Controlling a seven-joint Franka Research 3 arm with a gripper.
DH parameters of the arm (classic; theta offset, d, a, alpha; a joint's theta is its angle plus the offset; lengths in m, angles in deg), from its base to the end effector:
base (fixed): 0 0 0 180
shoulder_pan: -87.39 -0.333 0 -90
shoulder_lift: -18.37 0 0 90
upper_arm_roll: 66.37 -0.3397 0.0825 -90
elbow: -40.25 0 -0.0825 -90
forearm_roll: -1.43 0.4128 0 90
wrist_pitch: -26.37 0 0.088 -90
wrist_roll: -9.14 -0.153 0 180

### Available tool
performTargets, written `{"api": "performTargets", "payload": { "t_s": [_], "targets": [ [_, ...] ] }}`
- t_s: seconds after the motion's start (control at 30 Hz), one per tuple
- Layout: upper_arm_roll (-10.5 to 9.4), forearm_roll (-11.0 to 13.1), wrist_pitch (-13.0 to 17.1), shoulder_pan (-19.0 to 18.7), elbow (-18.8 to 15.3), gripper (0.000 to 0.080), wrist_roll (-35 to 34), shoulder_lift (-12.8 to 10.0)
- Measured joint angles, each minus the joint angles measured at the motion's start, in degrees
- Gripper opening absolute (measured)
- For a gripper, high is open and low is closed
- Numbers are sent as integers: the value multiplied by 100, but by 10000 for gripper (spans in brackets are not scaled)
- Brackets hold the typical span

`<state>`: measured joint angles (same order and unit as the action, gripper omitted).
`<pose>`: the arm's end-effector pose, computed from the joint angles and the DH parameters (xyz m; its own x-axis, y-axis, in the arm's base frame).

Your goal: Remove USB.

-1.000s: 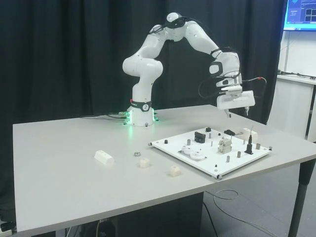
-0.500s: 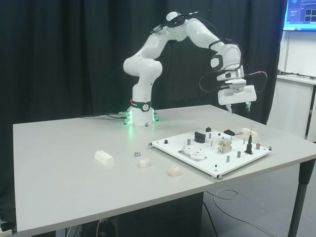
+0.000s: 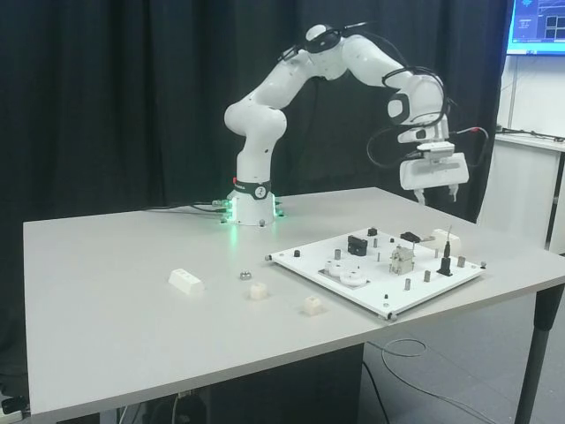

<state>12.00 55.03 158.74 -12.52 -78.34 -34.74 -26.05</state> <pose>0.5533 0.2929 0.2921 0.6334 -0.7589 0.1511 -0.7307 -0.6509 -0.2058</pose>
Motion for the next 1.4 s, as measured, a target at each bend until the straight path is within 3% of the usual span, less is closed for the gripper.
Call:
{"api": "performTargets", "payload": {
  "t_s": [0.3,0.6,0.93,1.4],
  "targets": [
    [-333,75,-640,915,795,800,350,-529],
    [-489,128,-1148,1575,1419,800,671,-932],
    [-633,350,-1353,2073,1822,800,1121,-1182],
    [-721,441,-1540,2534,2213,800,1521,-1400]
  ]
}}
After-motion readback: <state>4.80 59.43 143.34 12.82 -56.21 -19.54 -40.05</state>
